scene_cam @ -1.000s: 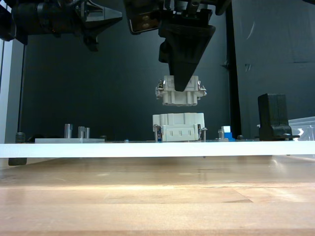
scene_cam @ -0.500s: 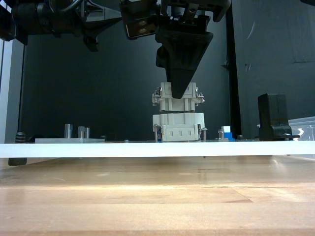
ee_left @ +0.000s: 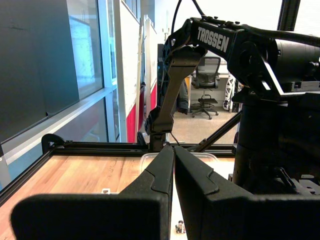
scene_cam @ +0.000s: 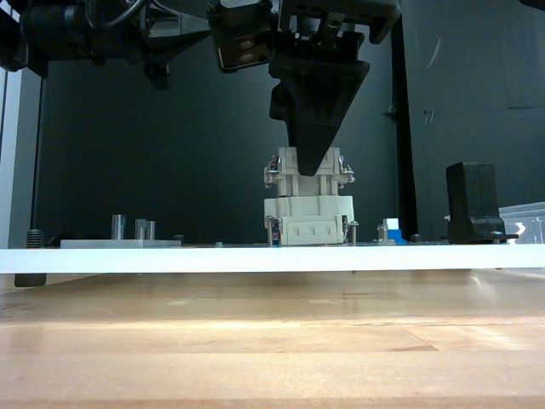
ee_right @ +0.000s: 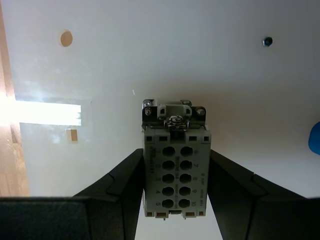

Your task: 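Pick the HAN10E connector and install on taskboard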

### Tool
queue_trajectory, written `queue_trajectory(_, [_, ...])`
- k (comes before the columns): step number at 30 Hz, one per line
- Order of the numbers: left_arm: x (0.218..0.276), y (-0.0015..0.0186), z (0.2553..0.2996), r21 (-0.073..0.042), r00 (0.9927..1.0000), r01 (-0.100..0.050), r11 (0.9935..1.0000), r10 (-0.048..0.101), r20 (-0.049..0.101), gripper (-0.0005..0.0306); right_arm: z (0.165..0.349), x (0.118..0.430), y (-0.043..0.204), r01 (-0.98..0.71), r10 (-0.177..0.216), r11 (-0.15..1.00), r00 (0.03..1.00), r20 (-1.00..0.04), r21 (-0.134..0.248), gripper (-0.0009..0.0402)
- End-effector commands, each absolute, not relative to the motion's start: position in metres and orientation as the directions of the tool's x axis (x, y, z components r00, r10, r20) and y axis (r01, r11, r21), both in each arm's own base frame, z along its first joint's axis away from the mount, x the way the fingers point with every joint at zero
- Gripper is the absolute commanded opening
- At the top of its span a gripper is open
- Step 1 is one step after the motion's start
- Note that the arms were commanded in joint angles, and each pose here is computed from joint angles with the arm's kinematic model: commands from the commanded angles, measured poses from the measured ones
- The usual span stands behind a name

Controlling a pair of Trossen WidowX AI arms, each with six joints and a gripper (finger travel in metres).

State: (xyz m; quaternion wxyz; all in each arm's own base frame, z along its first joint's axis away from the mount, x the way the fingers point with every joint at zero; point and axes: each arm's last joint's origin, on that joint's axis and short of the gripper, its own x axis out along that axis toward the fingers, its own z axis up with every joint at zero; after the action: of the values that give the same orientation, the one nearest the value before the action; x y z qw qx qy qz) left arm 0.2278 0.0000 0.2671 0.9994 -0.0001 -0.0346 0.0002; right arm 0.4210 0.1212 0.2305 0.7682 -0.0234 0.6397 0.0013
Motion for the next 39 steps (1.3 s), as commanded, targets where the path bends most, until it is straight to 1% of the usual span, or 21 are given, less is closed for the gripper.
queue_trajectory(1, [0.2279,0.0,0.2672,0.0,0.99758,0.0,1.0,0.0,0.07,0.0001,0.2306,0.4214,0.1213,-0.031,-0.027,0.999,0.186,-0.982,-0.033,0.0057])
queue_trajectory(5, [0.2279,0.0,0.2672,0.0,0.99758,0.0,1.0,0.0,0.07,0.0001,0.2306,0.4215,0.1214,-0.031,-0.026,0.999,0.188,-0.982,-0.033,0.0057])
queue_trajectory(8, [0.2279,0.0,0.2672,0.0,0.99758,0.0,1.0,0.0,0.07,0.0001,0.2262,0.4232,0.122,-0.032,-0.026,0.999,0.181,-0.983,-0.032,0.0057])
queue_trajectory(10, [0.2279,0.0,0.2672,0.0,0.99758,0.0,1.0,0.0,0.07,0.0001,0.2261,0.4231,0.1225,-0.035,-0.007,0.999,0.177,-0.984,-0.013,0.0057])
queue_trajectory(25, [0.2279,0.0,0.2672,0.0,0.99758,0.0,1.0,0.0,0.07,0.0001,0.2259,0.421,0.1219,-0.035,-0.012,0.999,0.155,-0.988,-0.018,0.0057])
queue_trajectory(39, [0.2279,0.0,0.2672,0.0,0.99758,0.0,1.0,0.0,0.07,0.0001,0.2258,0.4213,0.1223,-0.036,-0.008,0.999,0.158,-0.987,-0.014,0.0057])
